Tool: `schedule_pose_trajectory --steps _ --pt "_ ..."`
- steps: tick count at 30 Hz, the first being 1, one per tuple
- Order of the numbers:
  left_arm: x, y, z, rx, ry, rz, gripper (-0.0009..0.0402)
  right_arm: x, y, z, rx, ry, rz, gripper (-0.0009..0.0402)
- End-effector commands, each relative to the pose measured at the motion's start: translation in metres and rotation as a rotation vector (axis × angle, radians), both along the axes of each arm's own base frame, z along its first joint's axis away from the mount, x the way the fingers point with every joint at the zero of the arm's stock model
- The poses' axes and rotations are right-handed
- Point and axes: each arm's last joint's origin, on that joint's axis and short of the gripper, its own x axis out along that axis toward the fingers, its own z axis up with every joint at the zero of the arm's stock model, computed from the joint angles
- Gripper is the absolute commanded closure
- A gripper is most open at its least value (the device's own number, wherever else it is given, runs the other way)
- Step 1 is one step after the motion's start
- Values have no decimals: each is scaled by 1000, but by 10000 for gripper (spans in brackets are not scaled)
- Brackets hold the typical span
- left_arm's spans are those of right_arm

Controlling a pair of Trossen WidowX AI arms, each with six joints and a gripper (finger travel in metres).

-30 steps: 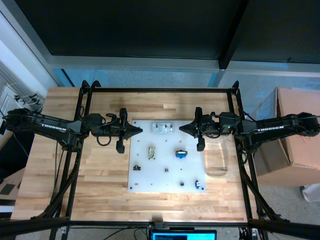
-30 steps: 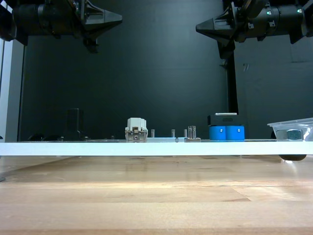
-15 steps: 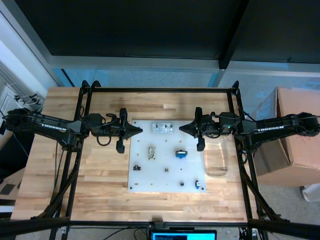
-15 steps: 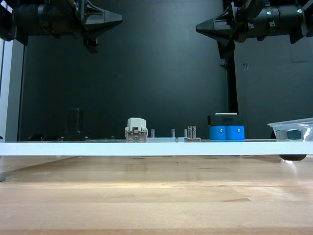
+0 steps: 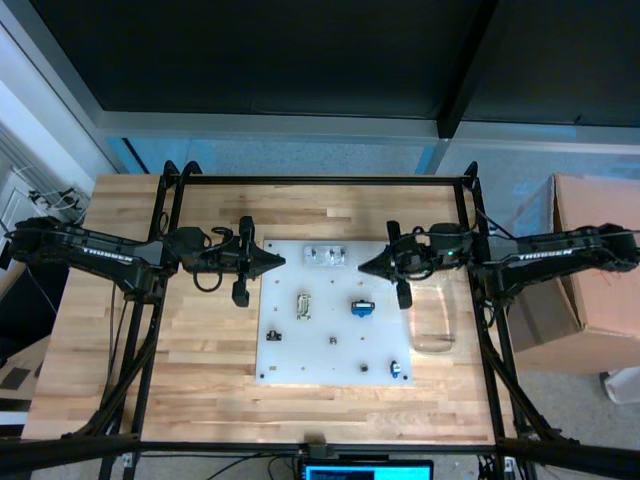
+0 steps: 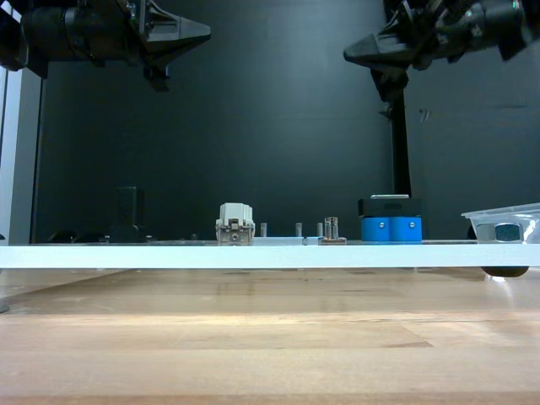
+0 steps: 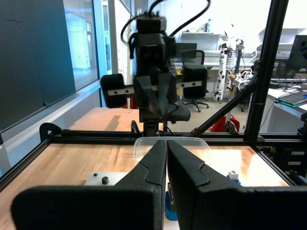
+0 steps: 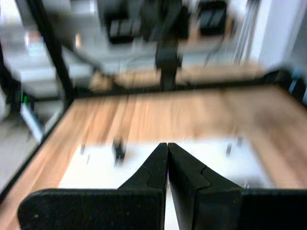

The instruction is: Unfasten the M12 nut and place it in the container

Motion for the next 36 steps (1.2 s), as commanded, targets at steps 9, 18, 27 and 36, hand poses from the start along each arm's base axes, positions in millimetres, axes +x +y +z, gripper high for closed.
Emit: schedule_pose_trajectory --steps 9,18,27,36 --pt "0 0 0 0 0 0 393 2 48 14 -25 569 82 393" --pt "0 0 0 0 0 0 393 16 91 26 -5 833 71 393" --pt "0 0 0 0 0 0 393 45 119 32 36 961 -4 393" --pt "0 0 0 0 0 0 393 64 132 33 112 1031 -123 393"
